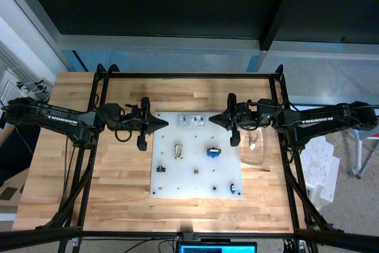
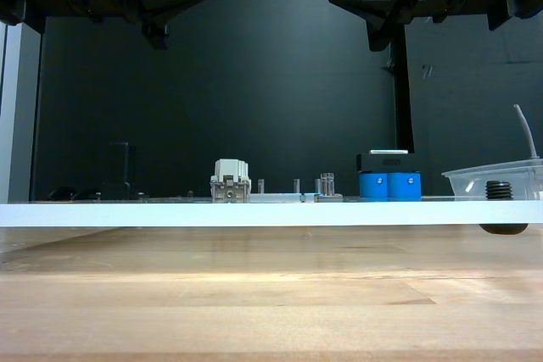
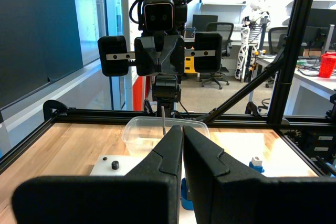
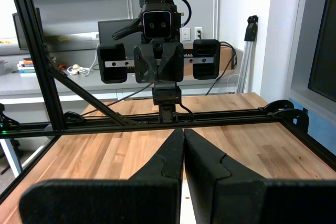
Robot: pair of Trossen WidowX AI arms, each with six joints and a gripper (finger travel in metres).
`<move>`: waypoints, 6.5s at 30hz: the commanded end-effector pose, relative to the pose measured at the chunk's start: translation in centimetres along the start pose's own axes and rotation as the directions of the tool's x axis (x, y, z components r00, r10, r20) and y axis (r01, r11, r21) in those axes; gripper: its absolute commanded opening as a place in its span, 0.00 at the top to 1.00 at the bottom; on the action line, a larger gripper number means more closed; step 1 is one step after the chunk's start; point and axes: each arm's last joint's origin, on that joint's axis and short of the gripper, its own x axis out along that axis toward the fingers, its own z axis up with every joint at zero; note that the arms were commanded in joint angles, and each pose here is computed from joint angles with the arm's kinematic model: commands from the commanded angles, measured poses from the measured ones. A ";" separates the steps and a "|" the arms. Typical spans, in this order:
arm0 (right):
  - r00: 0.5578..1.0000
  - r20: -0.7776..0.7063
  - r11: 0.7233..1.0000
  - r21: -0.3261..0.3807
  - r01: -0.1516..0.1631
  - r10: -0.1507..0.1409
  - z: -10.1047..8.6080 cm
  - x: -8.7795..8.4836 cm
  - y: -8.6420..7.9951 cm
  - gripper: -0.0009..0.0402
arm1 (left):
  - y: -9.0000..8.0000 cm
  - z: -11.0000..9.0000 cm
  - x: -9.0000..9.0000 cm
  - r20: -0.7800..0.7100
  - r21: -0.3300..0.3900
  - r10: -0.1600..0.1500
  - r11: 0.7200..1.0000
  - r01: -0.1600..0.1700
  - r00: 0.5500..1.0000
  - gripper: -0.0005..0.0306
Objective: Pick the RJ45 connector and install on taskboard
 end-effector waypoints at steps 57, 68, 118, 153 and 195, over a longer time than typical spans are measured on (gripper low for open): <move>0.951 -0.310 1.000 0.019 -0.001 0.007 3.2 -2.7 0.4 0.98 | 0.0 0.0 0.0 0.000 0.000 0.000 1.000 0.000 1.000 0.98; 0.813 -0.582 0.999 0.028 0.024 -0.003 5.0 -5.5 0.7 0.98 | 0.0 0.0 0.0 0.000 0.000 0.000 1.000 0.000 1.000 0.98; 0.225 -0.972 0.990 -0.030 0.140 -0.062 1.1 -10.3 0.5 0.68 | 0.0 0.0 0.0 0.000 0.000 0.000 1.000 0.000 1.000 0.98; 0.195 -0.978 0.982 -0.038 0.183 -0.074 -5.3 -8.9 0.3 0.49 | 0.0 0.0 0.0 0.000 0.000 0.000 1.000 0.000 1.000 0.98; 0.174 -0.982 0.974 -0.030 0.225 -0.071 -6.7 -8.4 0.4 0.77 | 0.0 0.0 0.0 0.000 0.000 0.000 1.000 0.000 1.000 0.98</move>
